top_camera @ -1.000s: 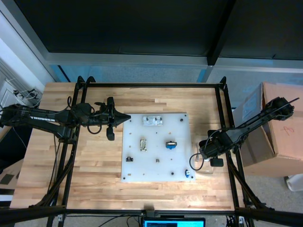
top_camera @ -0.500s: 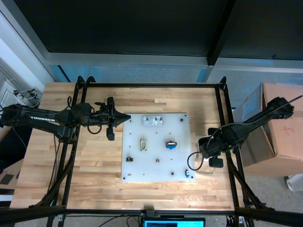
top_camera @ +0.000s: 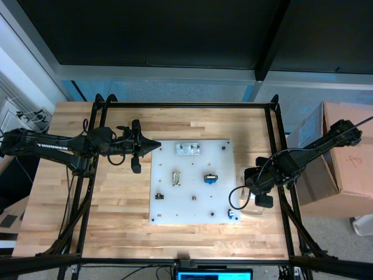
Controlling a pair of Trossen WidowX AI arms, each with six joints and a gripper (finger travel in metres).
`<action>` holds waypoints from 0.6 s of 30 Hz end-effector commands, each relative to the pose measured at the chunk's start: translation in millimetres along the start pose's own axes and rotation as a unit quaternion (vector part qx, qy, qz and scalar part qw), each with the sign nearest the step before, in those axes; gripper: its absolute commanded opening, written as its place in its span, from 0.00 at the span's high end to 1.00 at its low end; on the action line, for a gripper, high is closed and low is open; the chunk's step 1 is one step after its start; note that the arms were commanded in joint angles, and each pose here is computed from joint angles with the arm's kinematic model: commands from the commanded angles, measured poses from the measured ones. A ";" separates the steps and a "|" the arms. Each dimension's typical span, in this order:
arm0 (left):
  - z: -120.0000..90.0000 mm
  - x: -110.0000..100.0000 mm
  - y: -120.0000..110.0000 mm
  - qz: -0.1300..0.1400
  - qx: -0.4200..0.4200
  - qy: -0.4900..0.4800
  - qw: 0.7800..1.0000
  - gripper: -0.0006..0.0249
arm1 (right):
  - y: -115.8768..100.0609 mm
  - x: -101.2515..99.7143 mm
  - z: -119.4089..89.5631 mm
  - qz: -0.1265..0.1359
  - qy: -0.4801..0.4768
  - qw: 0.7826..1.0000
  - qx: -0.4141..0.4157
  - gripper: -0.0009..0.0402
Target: Pick the RJ45 connector and install on the taskboard
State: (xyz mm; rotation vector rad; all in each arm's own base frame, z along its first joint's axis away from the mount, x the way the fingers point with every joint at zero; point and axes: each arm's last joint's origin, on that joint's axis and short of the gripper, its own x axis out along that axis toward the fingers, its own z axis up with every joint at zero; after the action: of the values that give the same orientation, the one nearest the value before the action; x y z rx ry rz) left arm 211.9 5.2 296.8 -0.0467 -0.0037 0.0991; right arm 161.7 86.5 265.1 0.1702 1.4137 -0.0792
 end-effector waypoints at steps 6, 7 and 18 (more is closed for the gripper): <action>0.0 0.0 0.1 0.000 0.000 0.000 1.000 0.98 | -1.4 7.2 4.8 -0.050 -0.026 0.991 0.119 0.98; 0.0 0.0 0.1 0.000 0.000 0.000 1.000 0.98 | -1.2 9.4 6.4 -0.062 -0.032 0.987 0.141 0.98; 0.0 0.0 0.1 0.000 0.000 0.000 1.000 0.97 | 2.4 40.5 13.6 -0.092 -0.023 0.964 0.249 0.96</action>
State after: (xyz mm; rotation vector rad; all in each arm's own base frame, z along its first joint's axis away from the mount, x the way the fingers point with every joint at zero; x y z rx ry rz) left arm 211.8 5.2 296.8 -0.0467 -0.0036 0.0988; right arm 182.1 89.2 232.0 0.4297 1.3390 -0.5677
